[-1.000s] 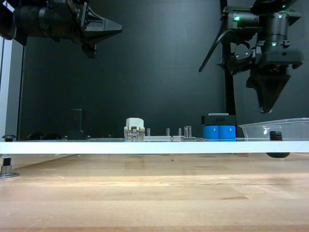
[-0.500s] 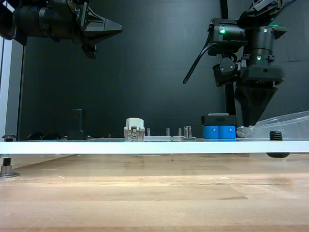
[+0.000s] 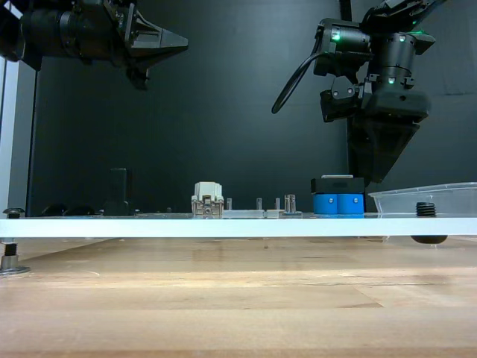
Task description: Unfasten the M12 nut and place it in the container
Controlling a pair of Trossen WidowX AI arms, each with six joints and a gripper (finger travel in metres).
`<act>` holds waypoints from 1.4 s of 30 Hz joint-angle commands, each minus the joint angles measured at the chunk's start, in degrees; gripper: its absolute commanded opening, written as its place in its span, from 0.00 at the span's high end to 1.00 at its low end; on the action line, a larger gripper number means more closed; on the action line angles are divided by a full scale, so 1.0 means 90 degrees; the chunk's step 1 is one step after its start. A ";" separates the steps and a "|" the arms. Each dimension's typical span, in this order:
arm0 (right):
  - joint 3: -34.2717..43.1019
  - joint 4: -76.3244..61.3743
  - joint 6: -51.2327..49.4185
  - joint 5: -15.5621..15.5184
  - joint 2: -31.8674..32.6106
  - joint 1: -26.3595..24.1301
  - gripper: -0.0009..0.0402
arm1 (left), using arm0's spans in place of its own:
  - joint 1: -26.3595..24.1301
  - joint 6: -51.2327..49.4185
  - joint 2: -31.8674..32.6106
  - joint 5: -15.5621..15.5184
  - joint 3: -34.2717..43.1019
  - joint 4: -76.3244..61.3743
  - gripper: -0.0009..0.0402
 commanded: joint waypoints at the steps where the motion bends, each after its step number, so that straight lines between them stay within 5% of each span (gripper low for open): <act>1: 0.0046 -0.0029 -0.0296 -0.0036 0.0032 0.0000 0.13 | 0.0000 0.0000 0.0002 0.0002 0.0000 0.0002 0.98; 14: 0.1044 -0.0396 -0.4306 -0.0255 0.1173 -0.0015 0.25 | 0.0000 0.0000 0.0002 0.0002 0.0000 0.0002 0.98; 23: 0.1630 -0.0398 -0.3366 -0.0204 0.2276 -0.0010 0.32 | 0.0000 0.0000 0.0002 0.0002 0.0000 0.0002 0.98; 31: 0.1433 -0.0202 -0.3279 -0.0374 0.2385 0.0005 0.41 | 0.0000 0.0000 0.0002 0.0002 0.0000 -0.0007 0.98; 42: 0.1430 -0.0270 -0.3308 -0.0376 0.2225 0.0012 0.87 | 0.0000 0.0000 0.0002 0.0002 0.0000 0.0002 0.98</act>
